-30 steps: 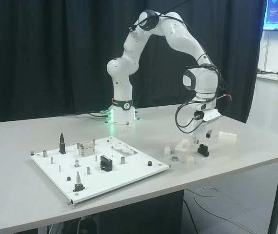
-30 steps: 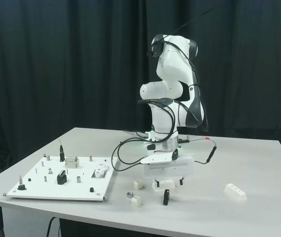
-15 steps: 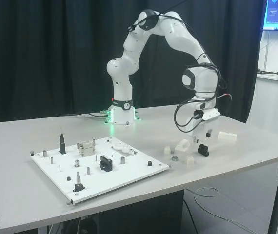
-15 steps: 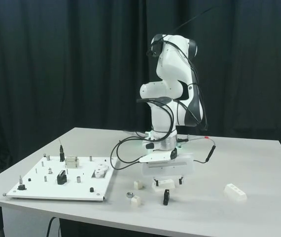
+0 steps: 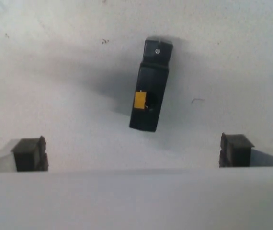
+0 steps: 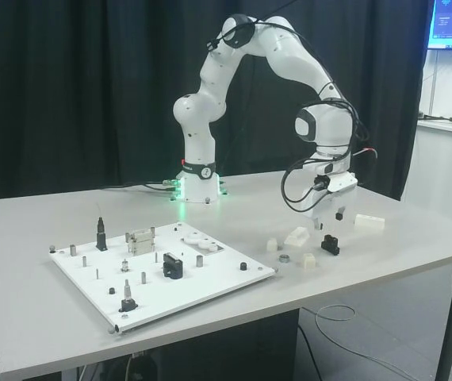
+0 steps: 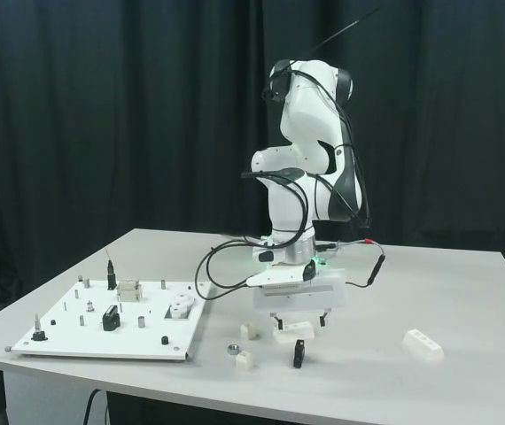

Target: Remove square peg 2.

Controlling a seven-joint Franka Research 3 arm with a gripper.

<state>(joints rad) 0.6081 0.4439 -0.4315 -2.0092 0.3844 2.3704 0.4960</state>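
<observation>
A black oblong peg [image 5: 149, 91] with a small bright patch lies alone on the grey table, seen also in the room views [image 6: 330, 245] [image 7: 298, 353]. My gripper [image 5: 132, 151] hangs straight above it, open and empty, with both black fingertips [image 5: 28, 153] well apart and clear of the peg. In the room views the gripper [image 6: 327, 220] [image 7: 299, 319] is a short way above the table, to the right of the white board [image 6: 210, 286] [image 7: 58, 341]. The board carries several small pegs and black fittings.
Small white blocks [image 6: 296, 236] [image 6: 272, 244] [image 6: 308, 259] and a metal nut [image 6: 285, 258] lie close to the black peg. A longer white block [image 6: 369, 221] [image 7: 423, 343] rests farther out. The arm's base [image 6: 197, 184] glows green at the back.
The gripper has risen a little from the table, open throughout. The black peg has stayed where it lay.
</observation>
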